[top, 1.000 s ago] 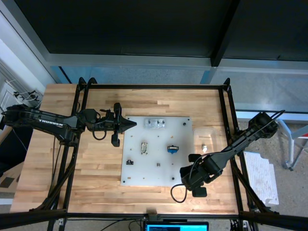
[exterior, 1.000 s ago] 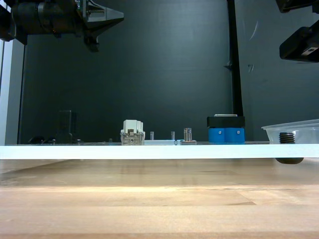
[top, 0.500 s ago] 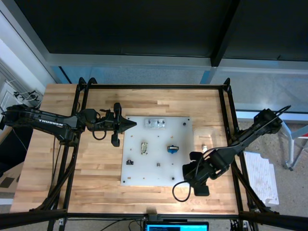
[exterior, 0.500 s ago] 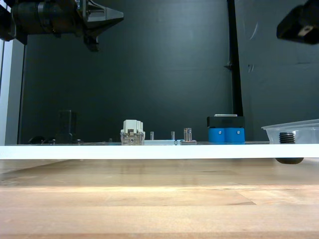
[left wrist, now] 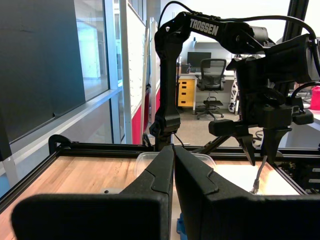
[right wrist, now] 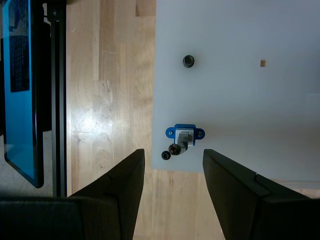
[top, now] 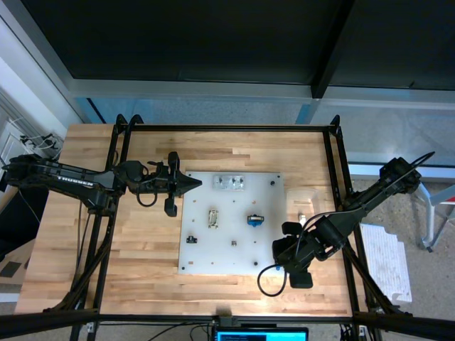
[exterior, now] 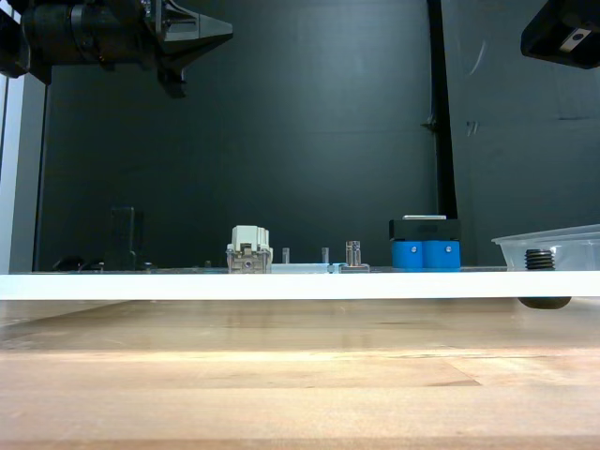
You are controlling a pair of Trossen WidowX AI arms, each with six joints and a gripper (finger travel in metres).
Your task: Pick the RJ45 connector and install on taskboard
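Plug (right wrist: 180,143), seemingly in the jack (right wrist: 185,132), looks light and brittle: hold its boot (right wrist: 174,148). Right end effector (right wrist: 173,151) hangs released above; left end effector (left wrist: 173,155) clenched, well apart.

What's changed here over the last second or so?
The right hand has risen from the white board's near right corner, open and empty; the connector appears to sit in the blue jack beneath it. The left hand, shut, the board and the tray stayed put.

We are seeing the connector (right wrist: 179,145), a clear plug with grey boot, sitting in the blue jack (right wrist: 199,133) at the white board's (right wrist: 240,100) corner, beneath the spread right gripper (right wrist: 173,150), well apart from the left gripper (top: 192,183).
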